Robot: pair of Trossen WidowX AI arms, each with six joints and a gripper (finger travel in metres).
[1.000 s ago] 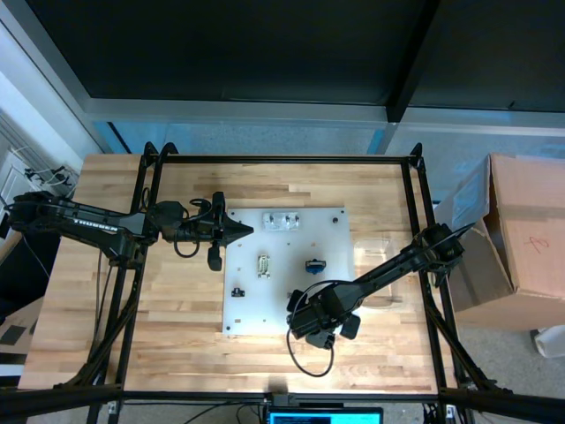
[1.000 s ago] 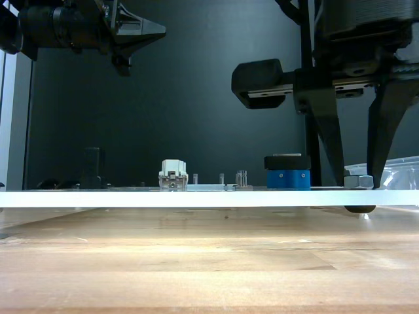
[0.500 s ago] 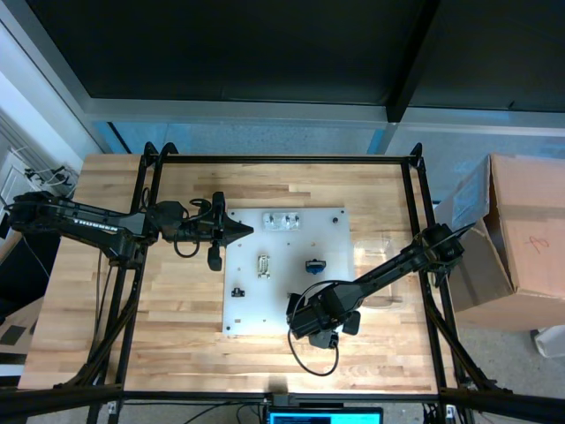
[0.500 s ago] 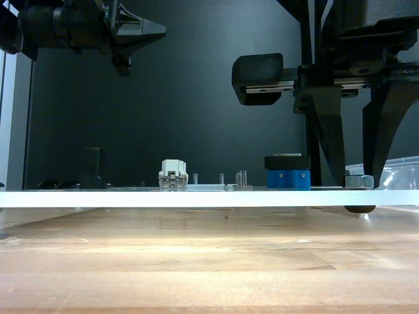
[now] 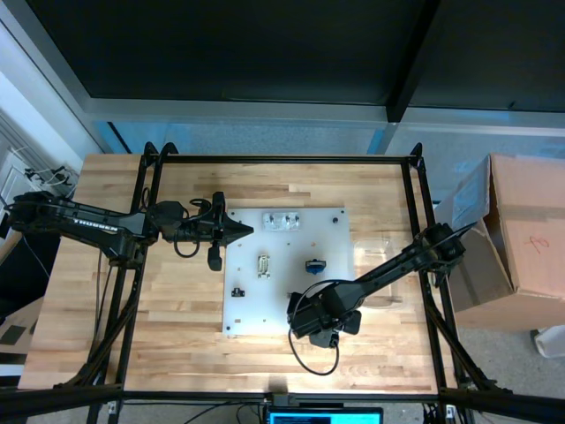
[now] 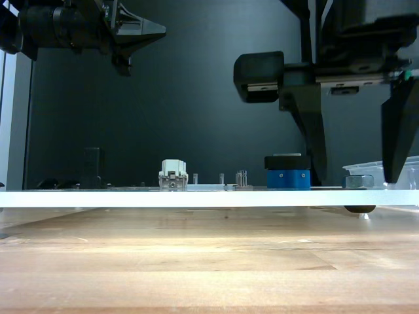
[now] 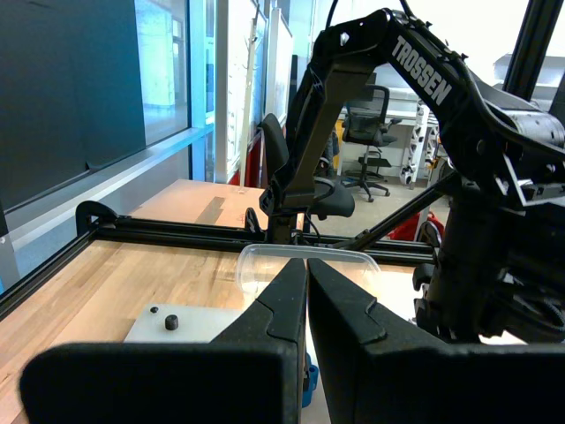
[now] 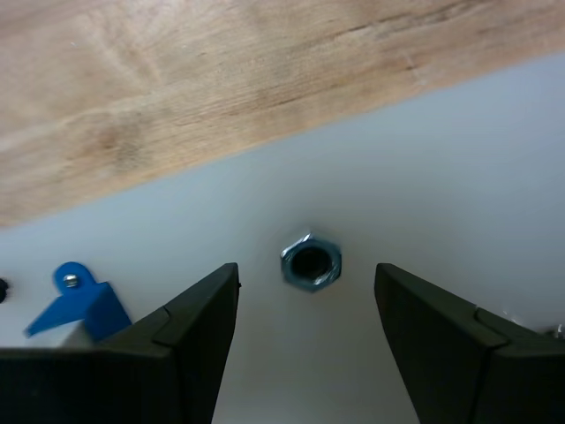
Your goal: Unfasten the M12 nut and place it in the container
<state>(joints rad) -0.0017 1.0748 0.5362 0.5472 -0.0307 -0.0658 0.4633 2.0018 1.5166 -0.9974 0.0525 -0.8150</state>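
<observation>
Since the earlier frames the fingers of the right gripper (image 6: 355, 171) have been spread wider. The nut (image 6: 358, 181) has been left where it was, low on the white board (image 6: 196, 198).

From above, the right gripper is seen over the board's near right edge, and the nut is hidden beneath its body. The clear container (image 5: 366, 247) is seen on the desk (image 5: 177, 309) just beside the board's right edge, crossed by the right arm (image 5: 393, 265). The left gripper (image 5: 247, 230) is held over the board's far left edge.

At desk height, the nut is shown between the parted fingers and touched by neither, with the container behind it. A blue block (image 6: 287, 178) and a white connector (image 6: 173, 176) are seen further along the board. The left gripper is held high, well clear of the board.

Along the left gripper, its fingers are seen pressed together with nothing between them.

Along the right gripper, the nut is shown lying flat on the board, apart from both released fingers, its centre dark. Whether it is on its stud cannot be told.
</observation>
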